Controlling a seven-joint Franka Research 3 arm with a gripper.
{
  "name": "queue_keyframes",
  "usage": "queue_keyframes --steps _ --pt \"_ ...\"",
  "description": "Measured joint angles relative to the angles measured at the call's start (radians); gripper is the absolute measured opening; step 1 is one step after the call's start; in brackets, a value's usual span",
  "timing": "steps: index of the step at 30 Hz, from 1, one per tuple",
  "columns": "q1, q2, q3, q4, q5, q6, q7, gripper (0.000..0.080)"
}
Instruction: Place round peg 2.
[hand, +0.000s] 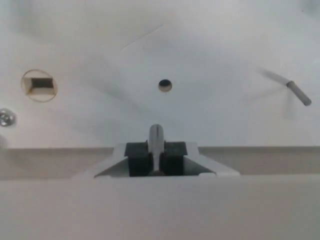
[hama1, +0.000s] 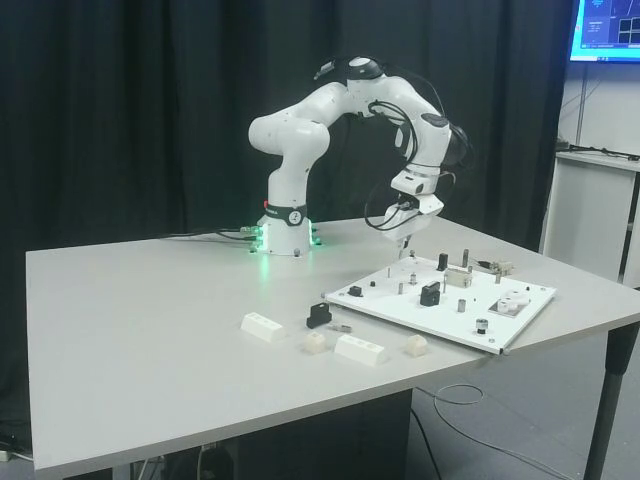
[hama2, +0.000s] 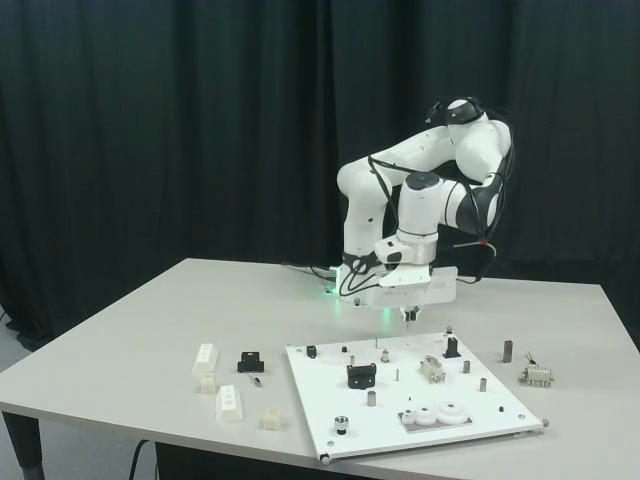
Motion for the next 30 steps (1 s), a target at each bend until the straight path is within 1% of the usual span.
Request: queue_keyframes --steps 7,16,21,30 --pt "0.002 0.002 -0.017 0.002 -0.004 -0.010 0.001 0.0061" --pt "0.002 0.006 -0.019 0.005 -0.006 -0.010 0.001 0.0061" --pt "0.002 0.015 -0.020 0.007 -0.006 -0.010 0.001 0.0061" --pt "0.002 0.022 -0.029 0.009 -0.005 -0.010 0.012 0.0061"
